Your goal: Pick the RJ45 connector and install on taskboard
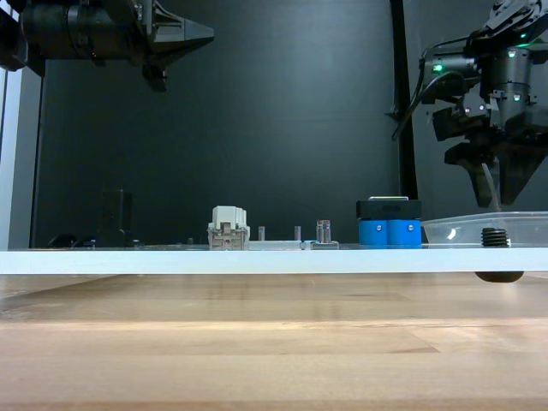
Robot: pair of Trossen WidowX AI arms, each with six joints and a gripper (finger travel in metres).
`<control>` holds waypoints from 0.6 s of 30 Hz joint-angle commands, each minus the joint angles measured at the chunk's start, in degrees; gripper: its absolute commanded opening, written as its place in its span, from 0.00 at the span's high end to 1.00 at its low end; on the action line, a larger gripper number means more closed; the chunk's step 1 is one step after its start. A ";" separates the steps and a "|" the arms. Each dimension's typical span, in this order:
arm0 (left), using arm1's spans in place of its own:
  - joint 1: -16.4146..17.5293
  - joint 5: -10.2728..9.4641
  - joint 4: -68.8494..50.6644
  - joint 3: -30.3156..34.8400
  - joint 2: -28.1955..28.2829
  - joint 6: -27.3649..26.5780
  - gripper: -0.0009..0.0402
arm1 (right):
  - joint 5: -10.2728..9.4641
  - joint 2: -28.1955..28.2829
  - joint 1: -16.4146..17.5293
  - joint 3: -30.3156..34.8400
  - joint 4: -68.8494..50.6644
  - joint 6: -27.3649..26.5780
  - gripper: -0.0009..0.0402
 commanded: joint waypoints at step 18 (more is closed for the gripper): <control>0.02 0.02 0.02 0.02 0.02 0.02 0.98 | -0.20 1.07 0.11 -3.28 3.76 -0.55 0.45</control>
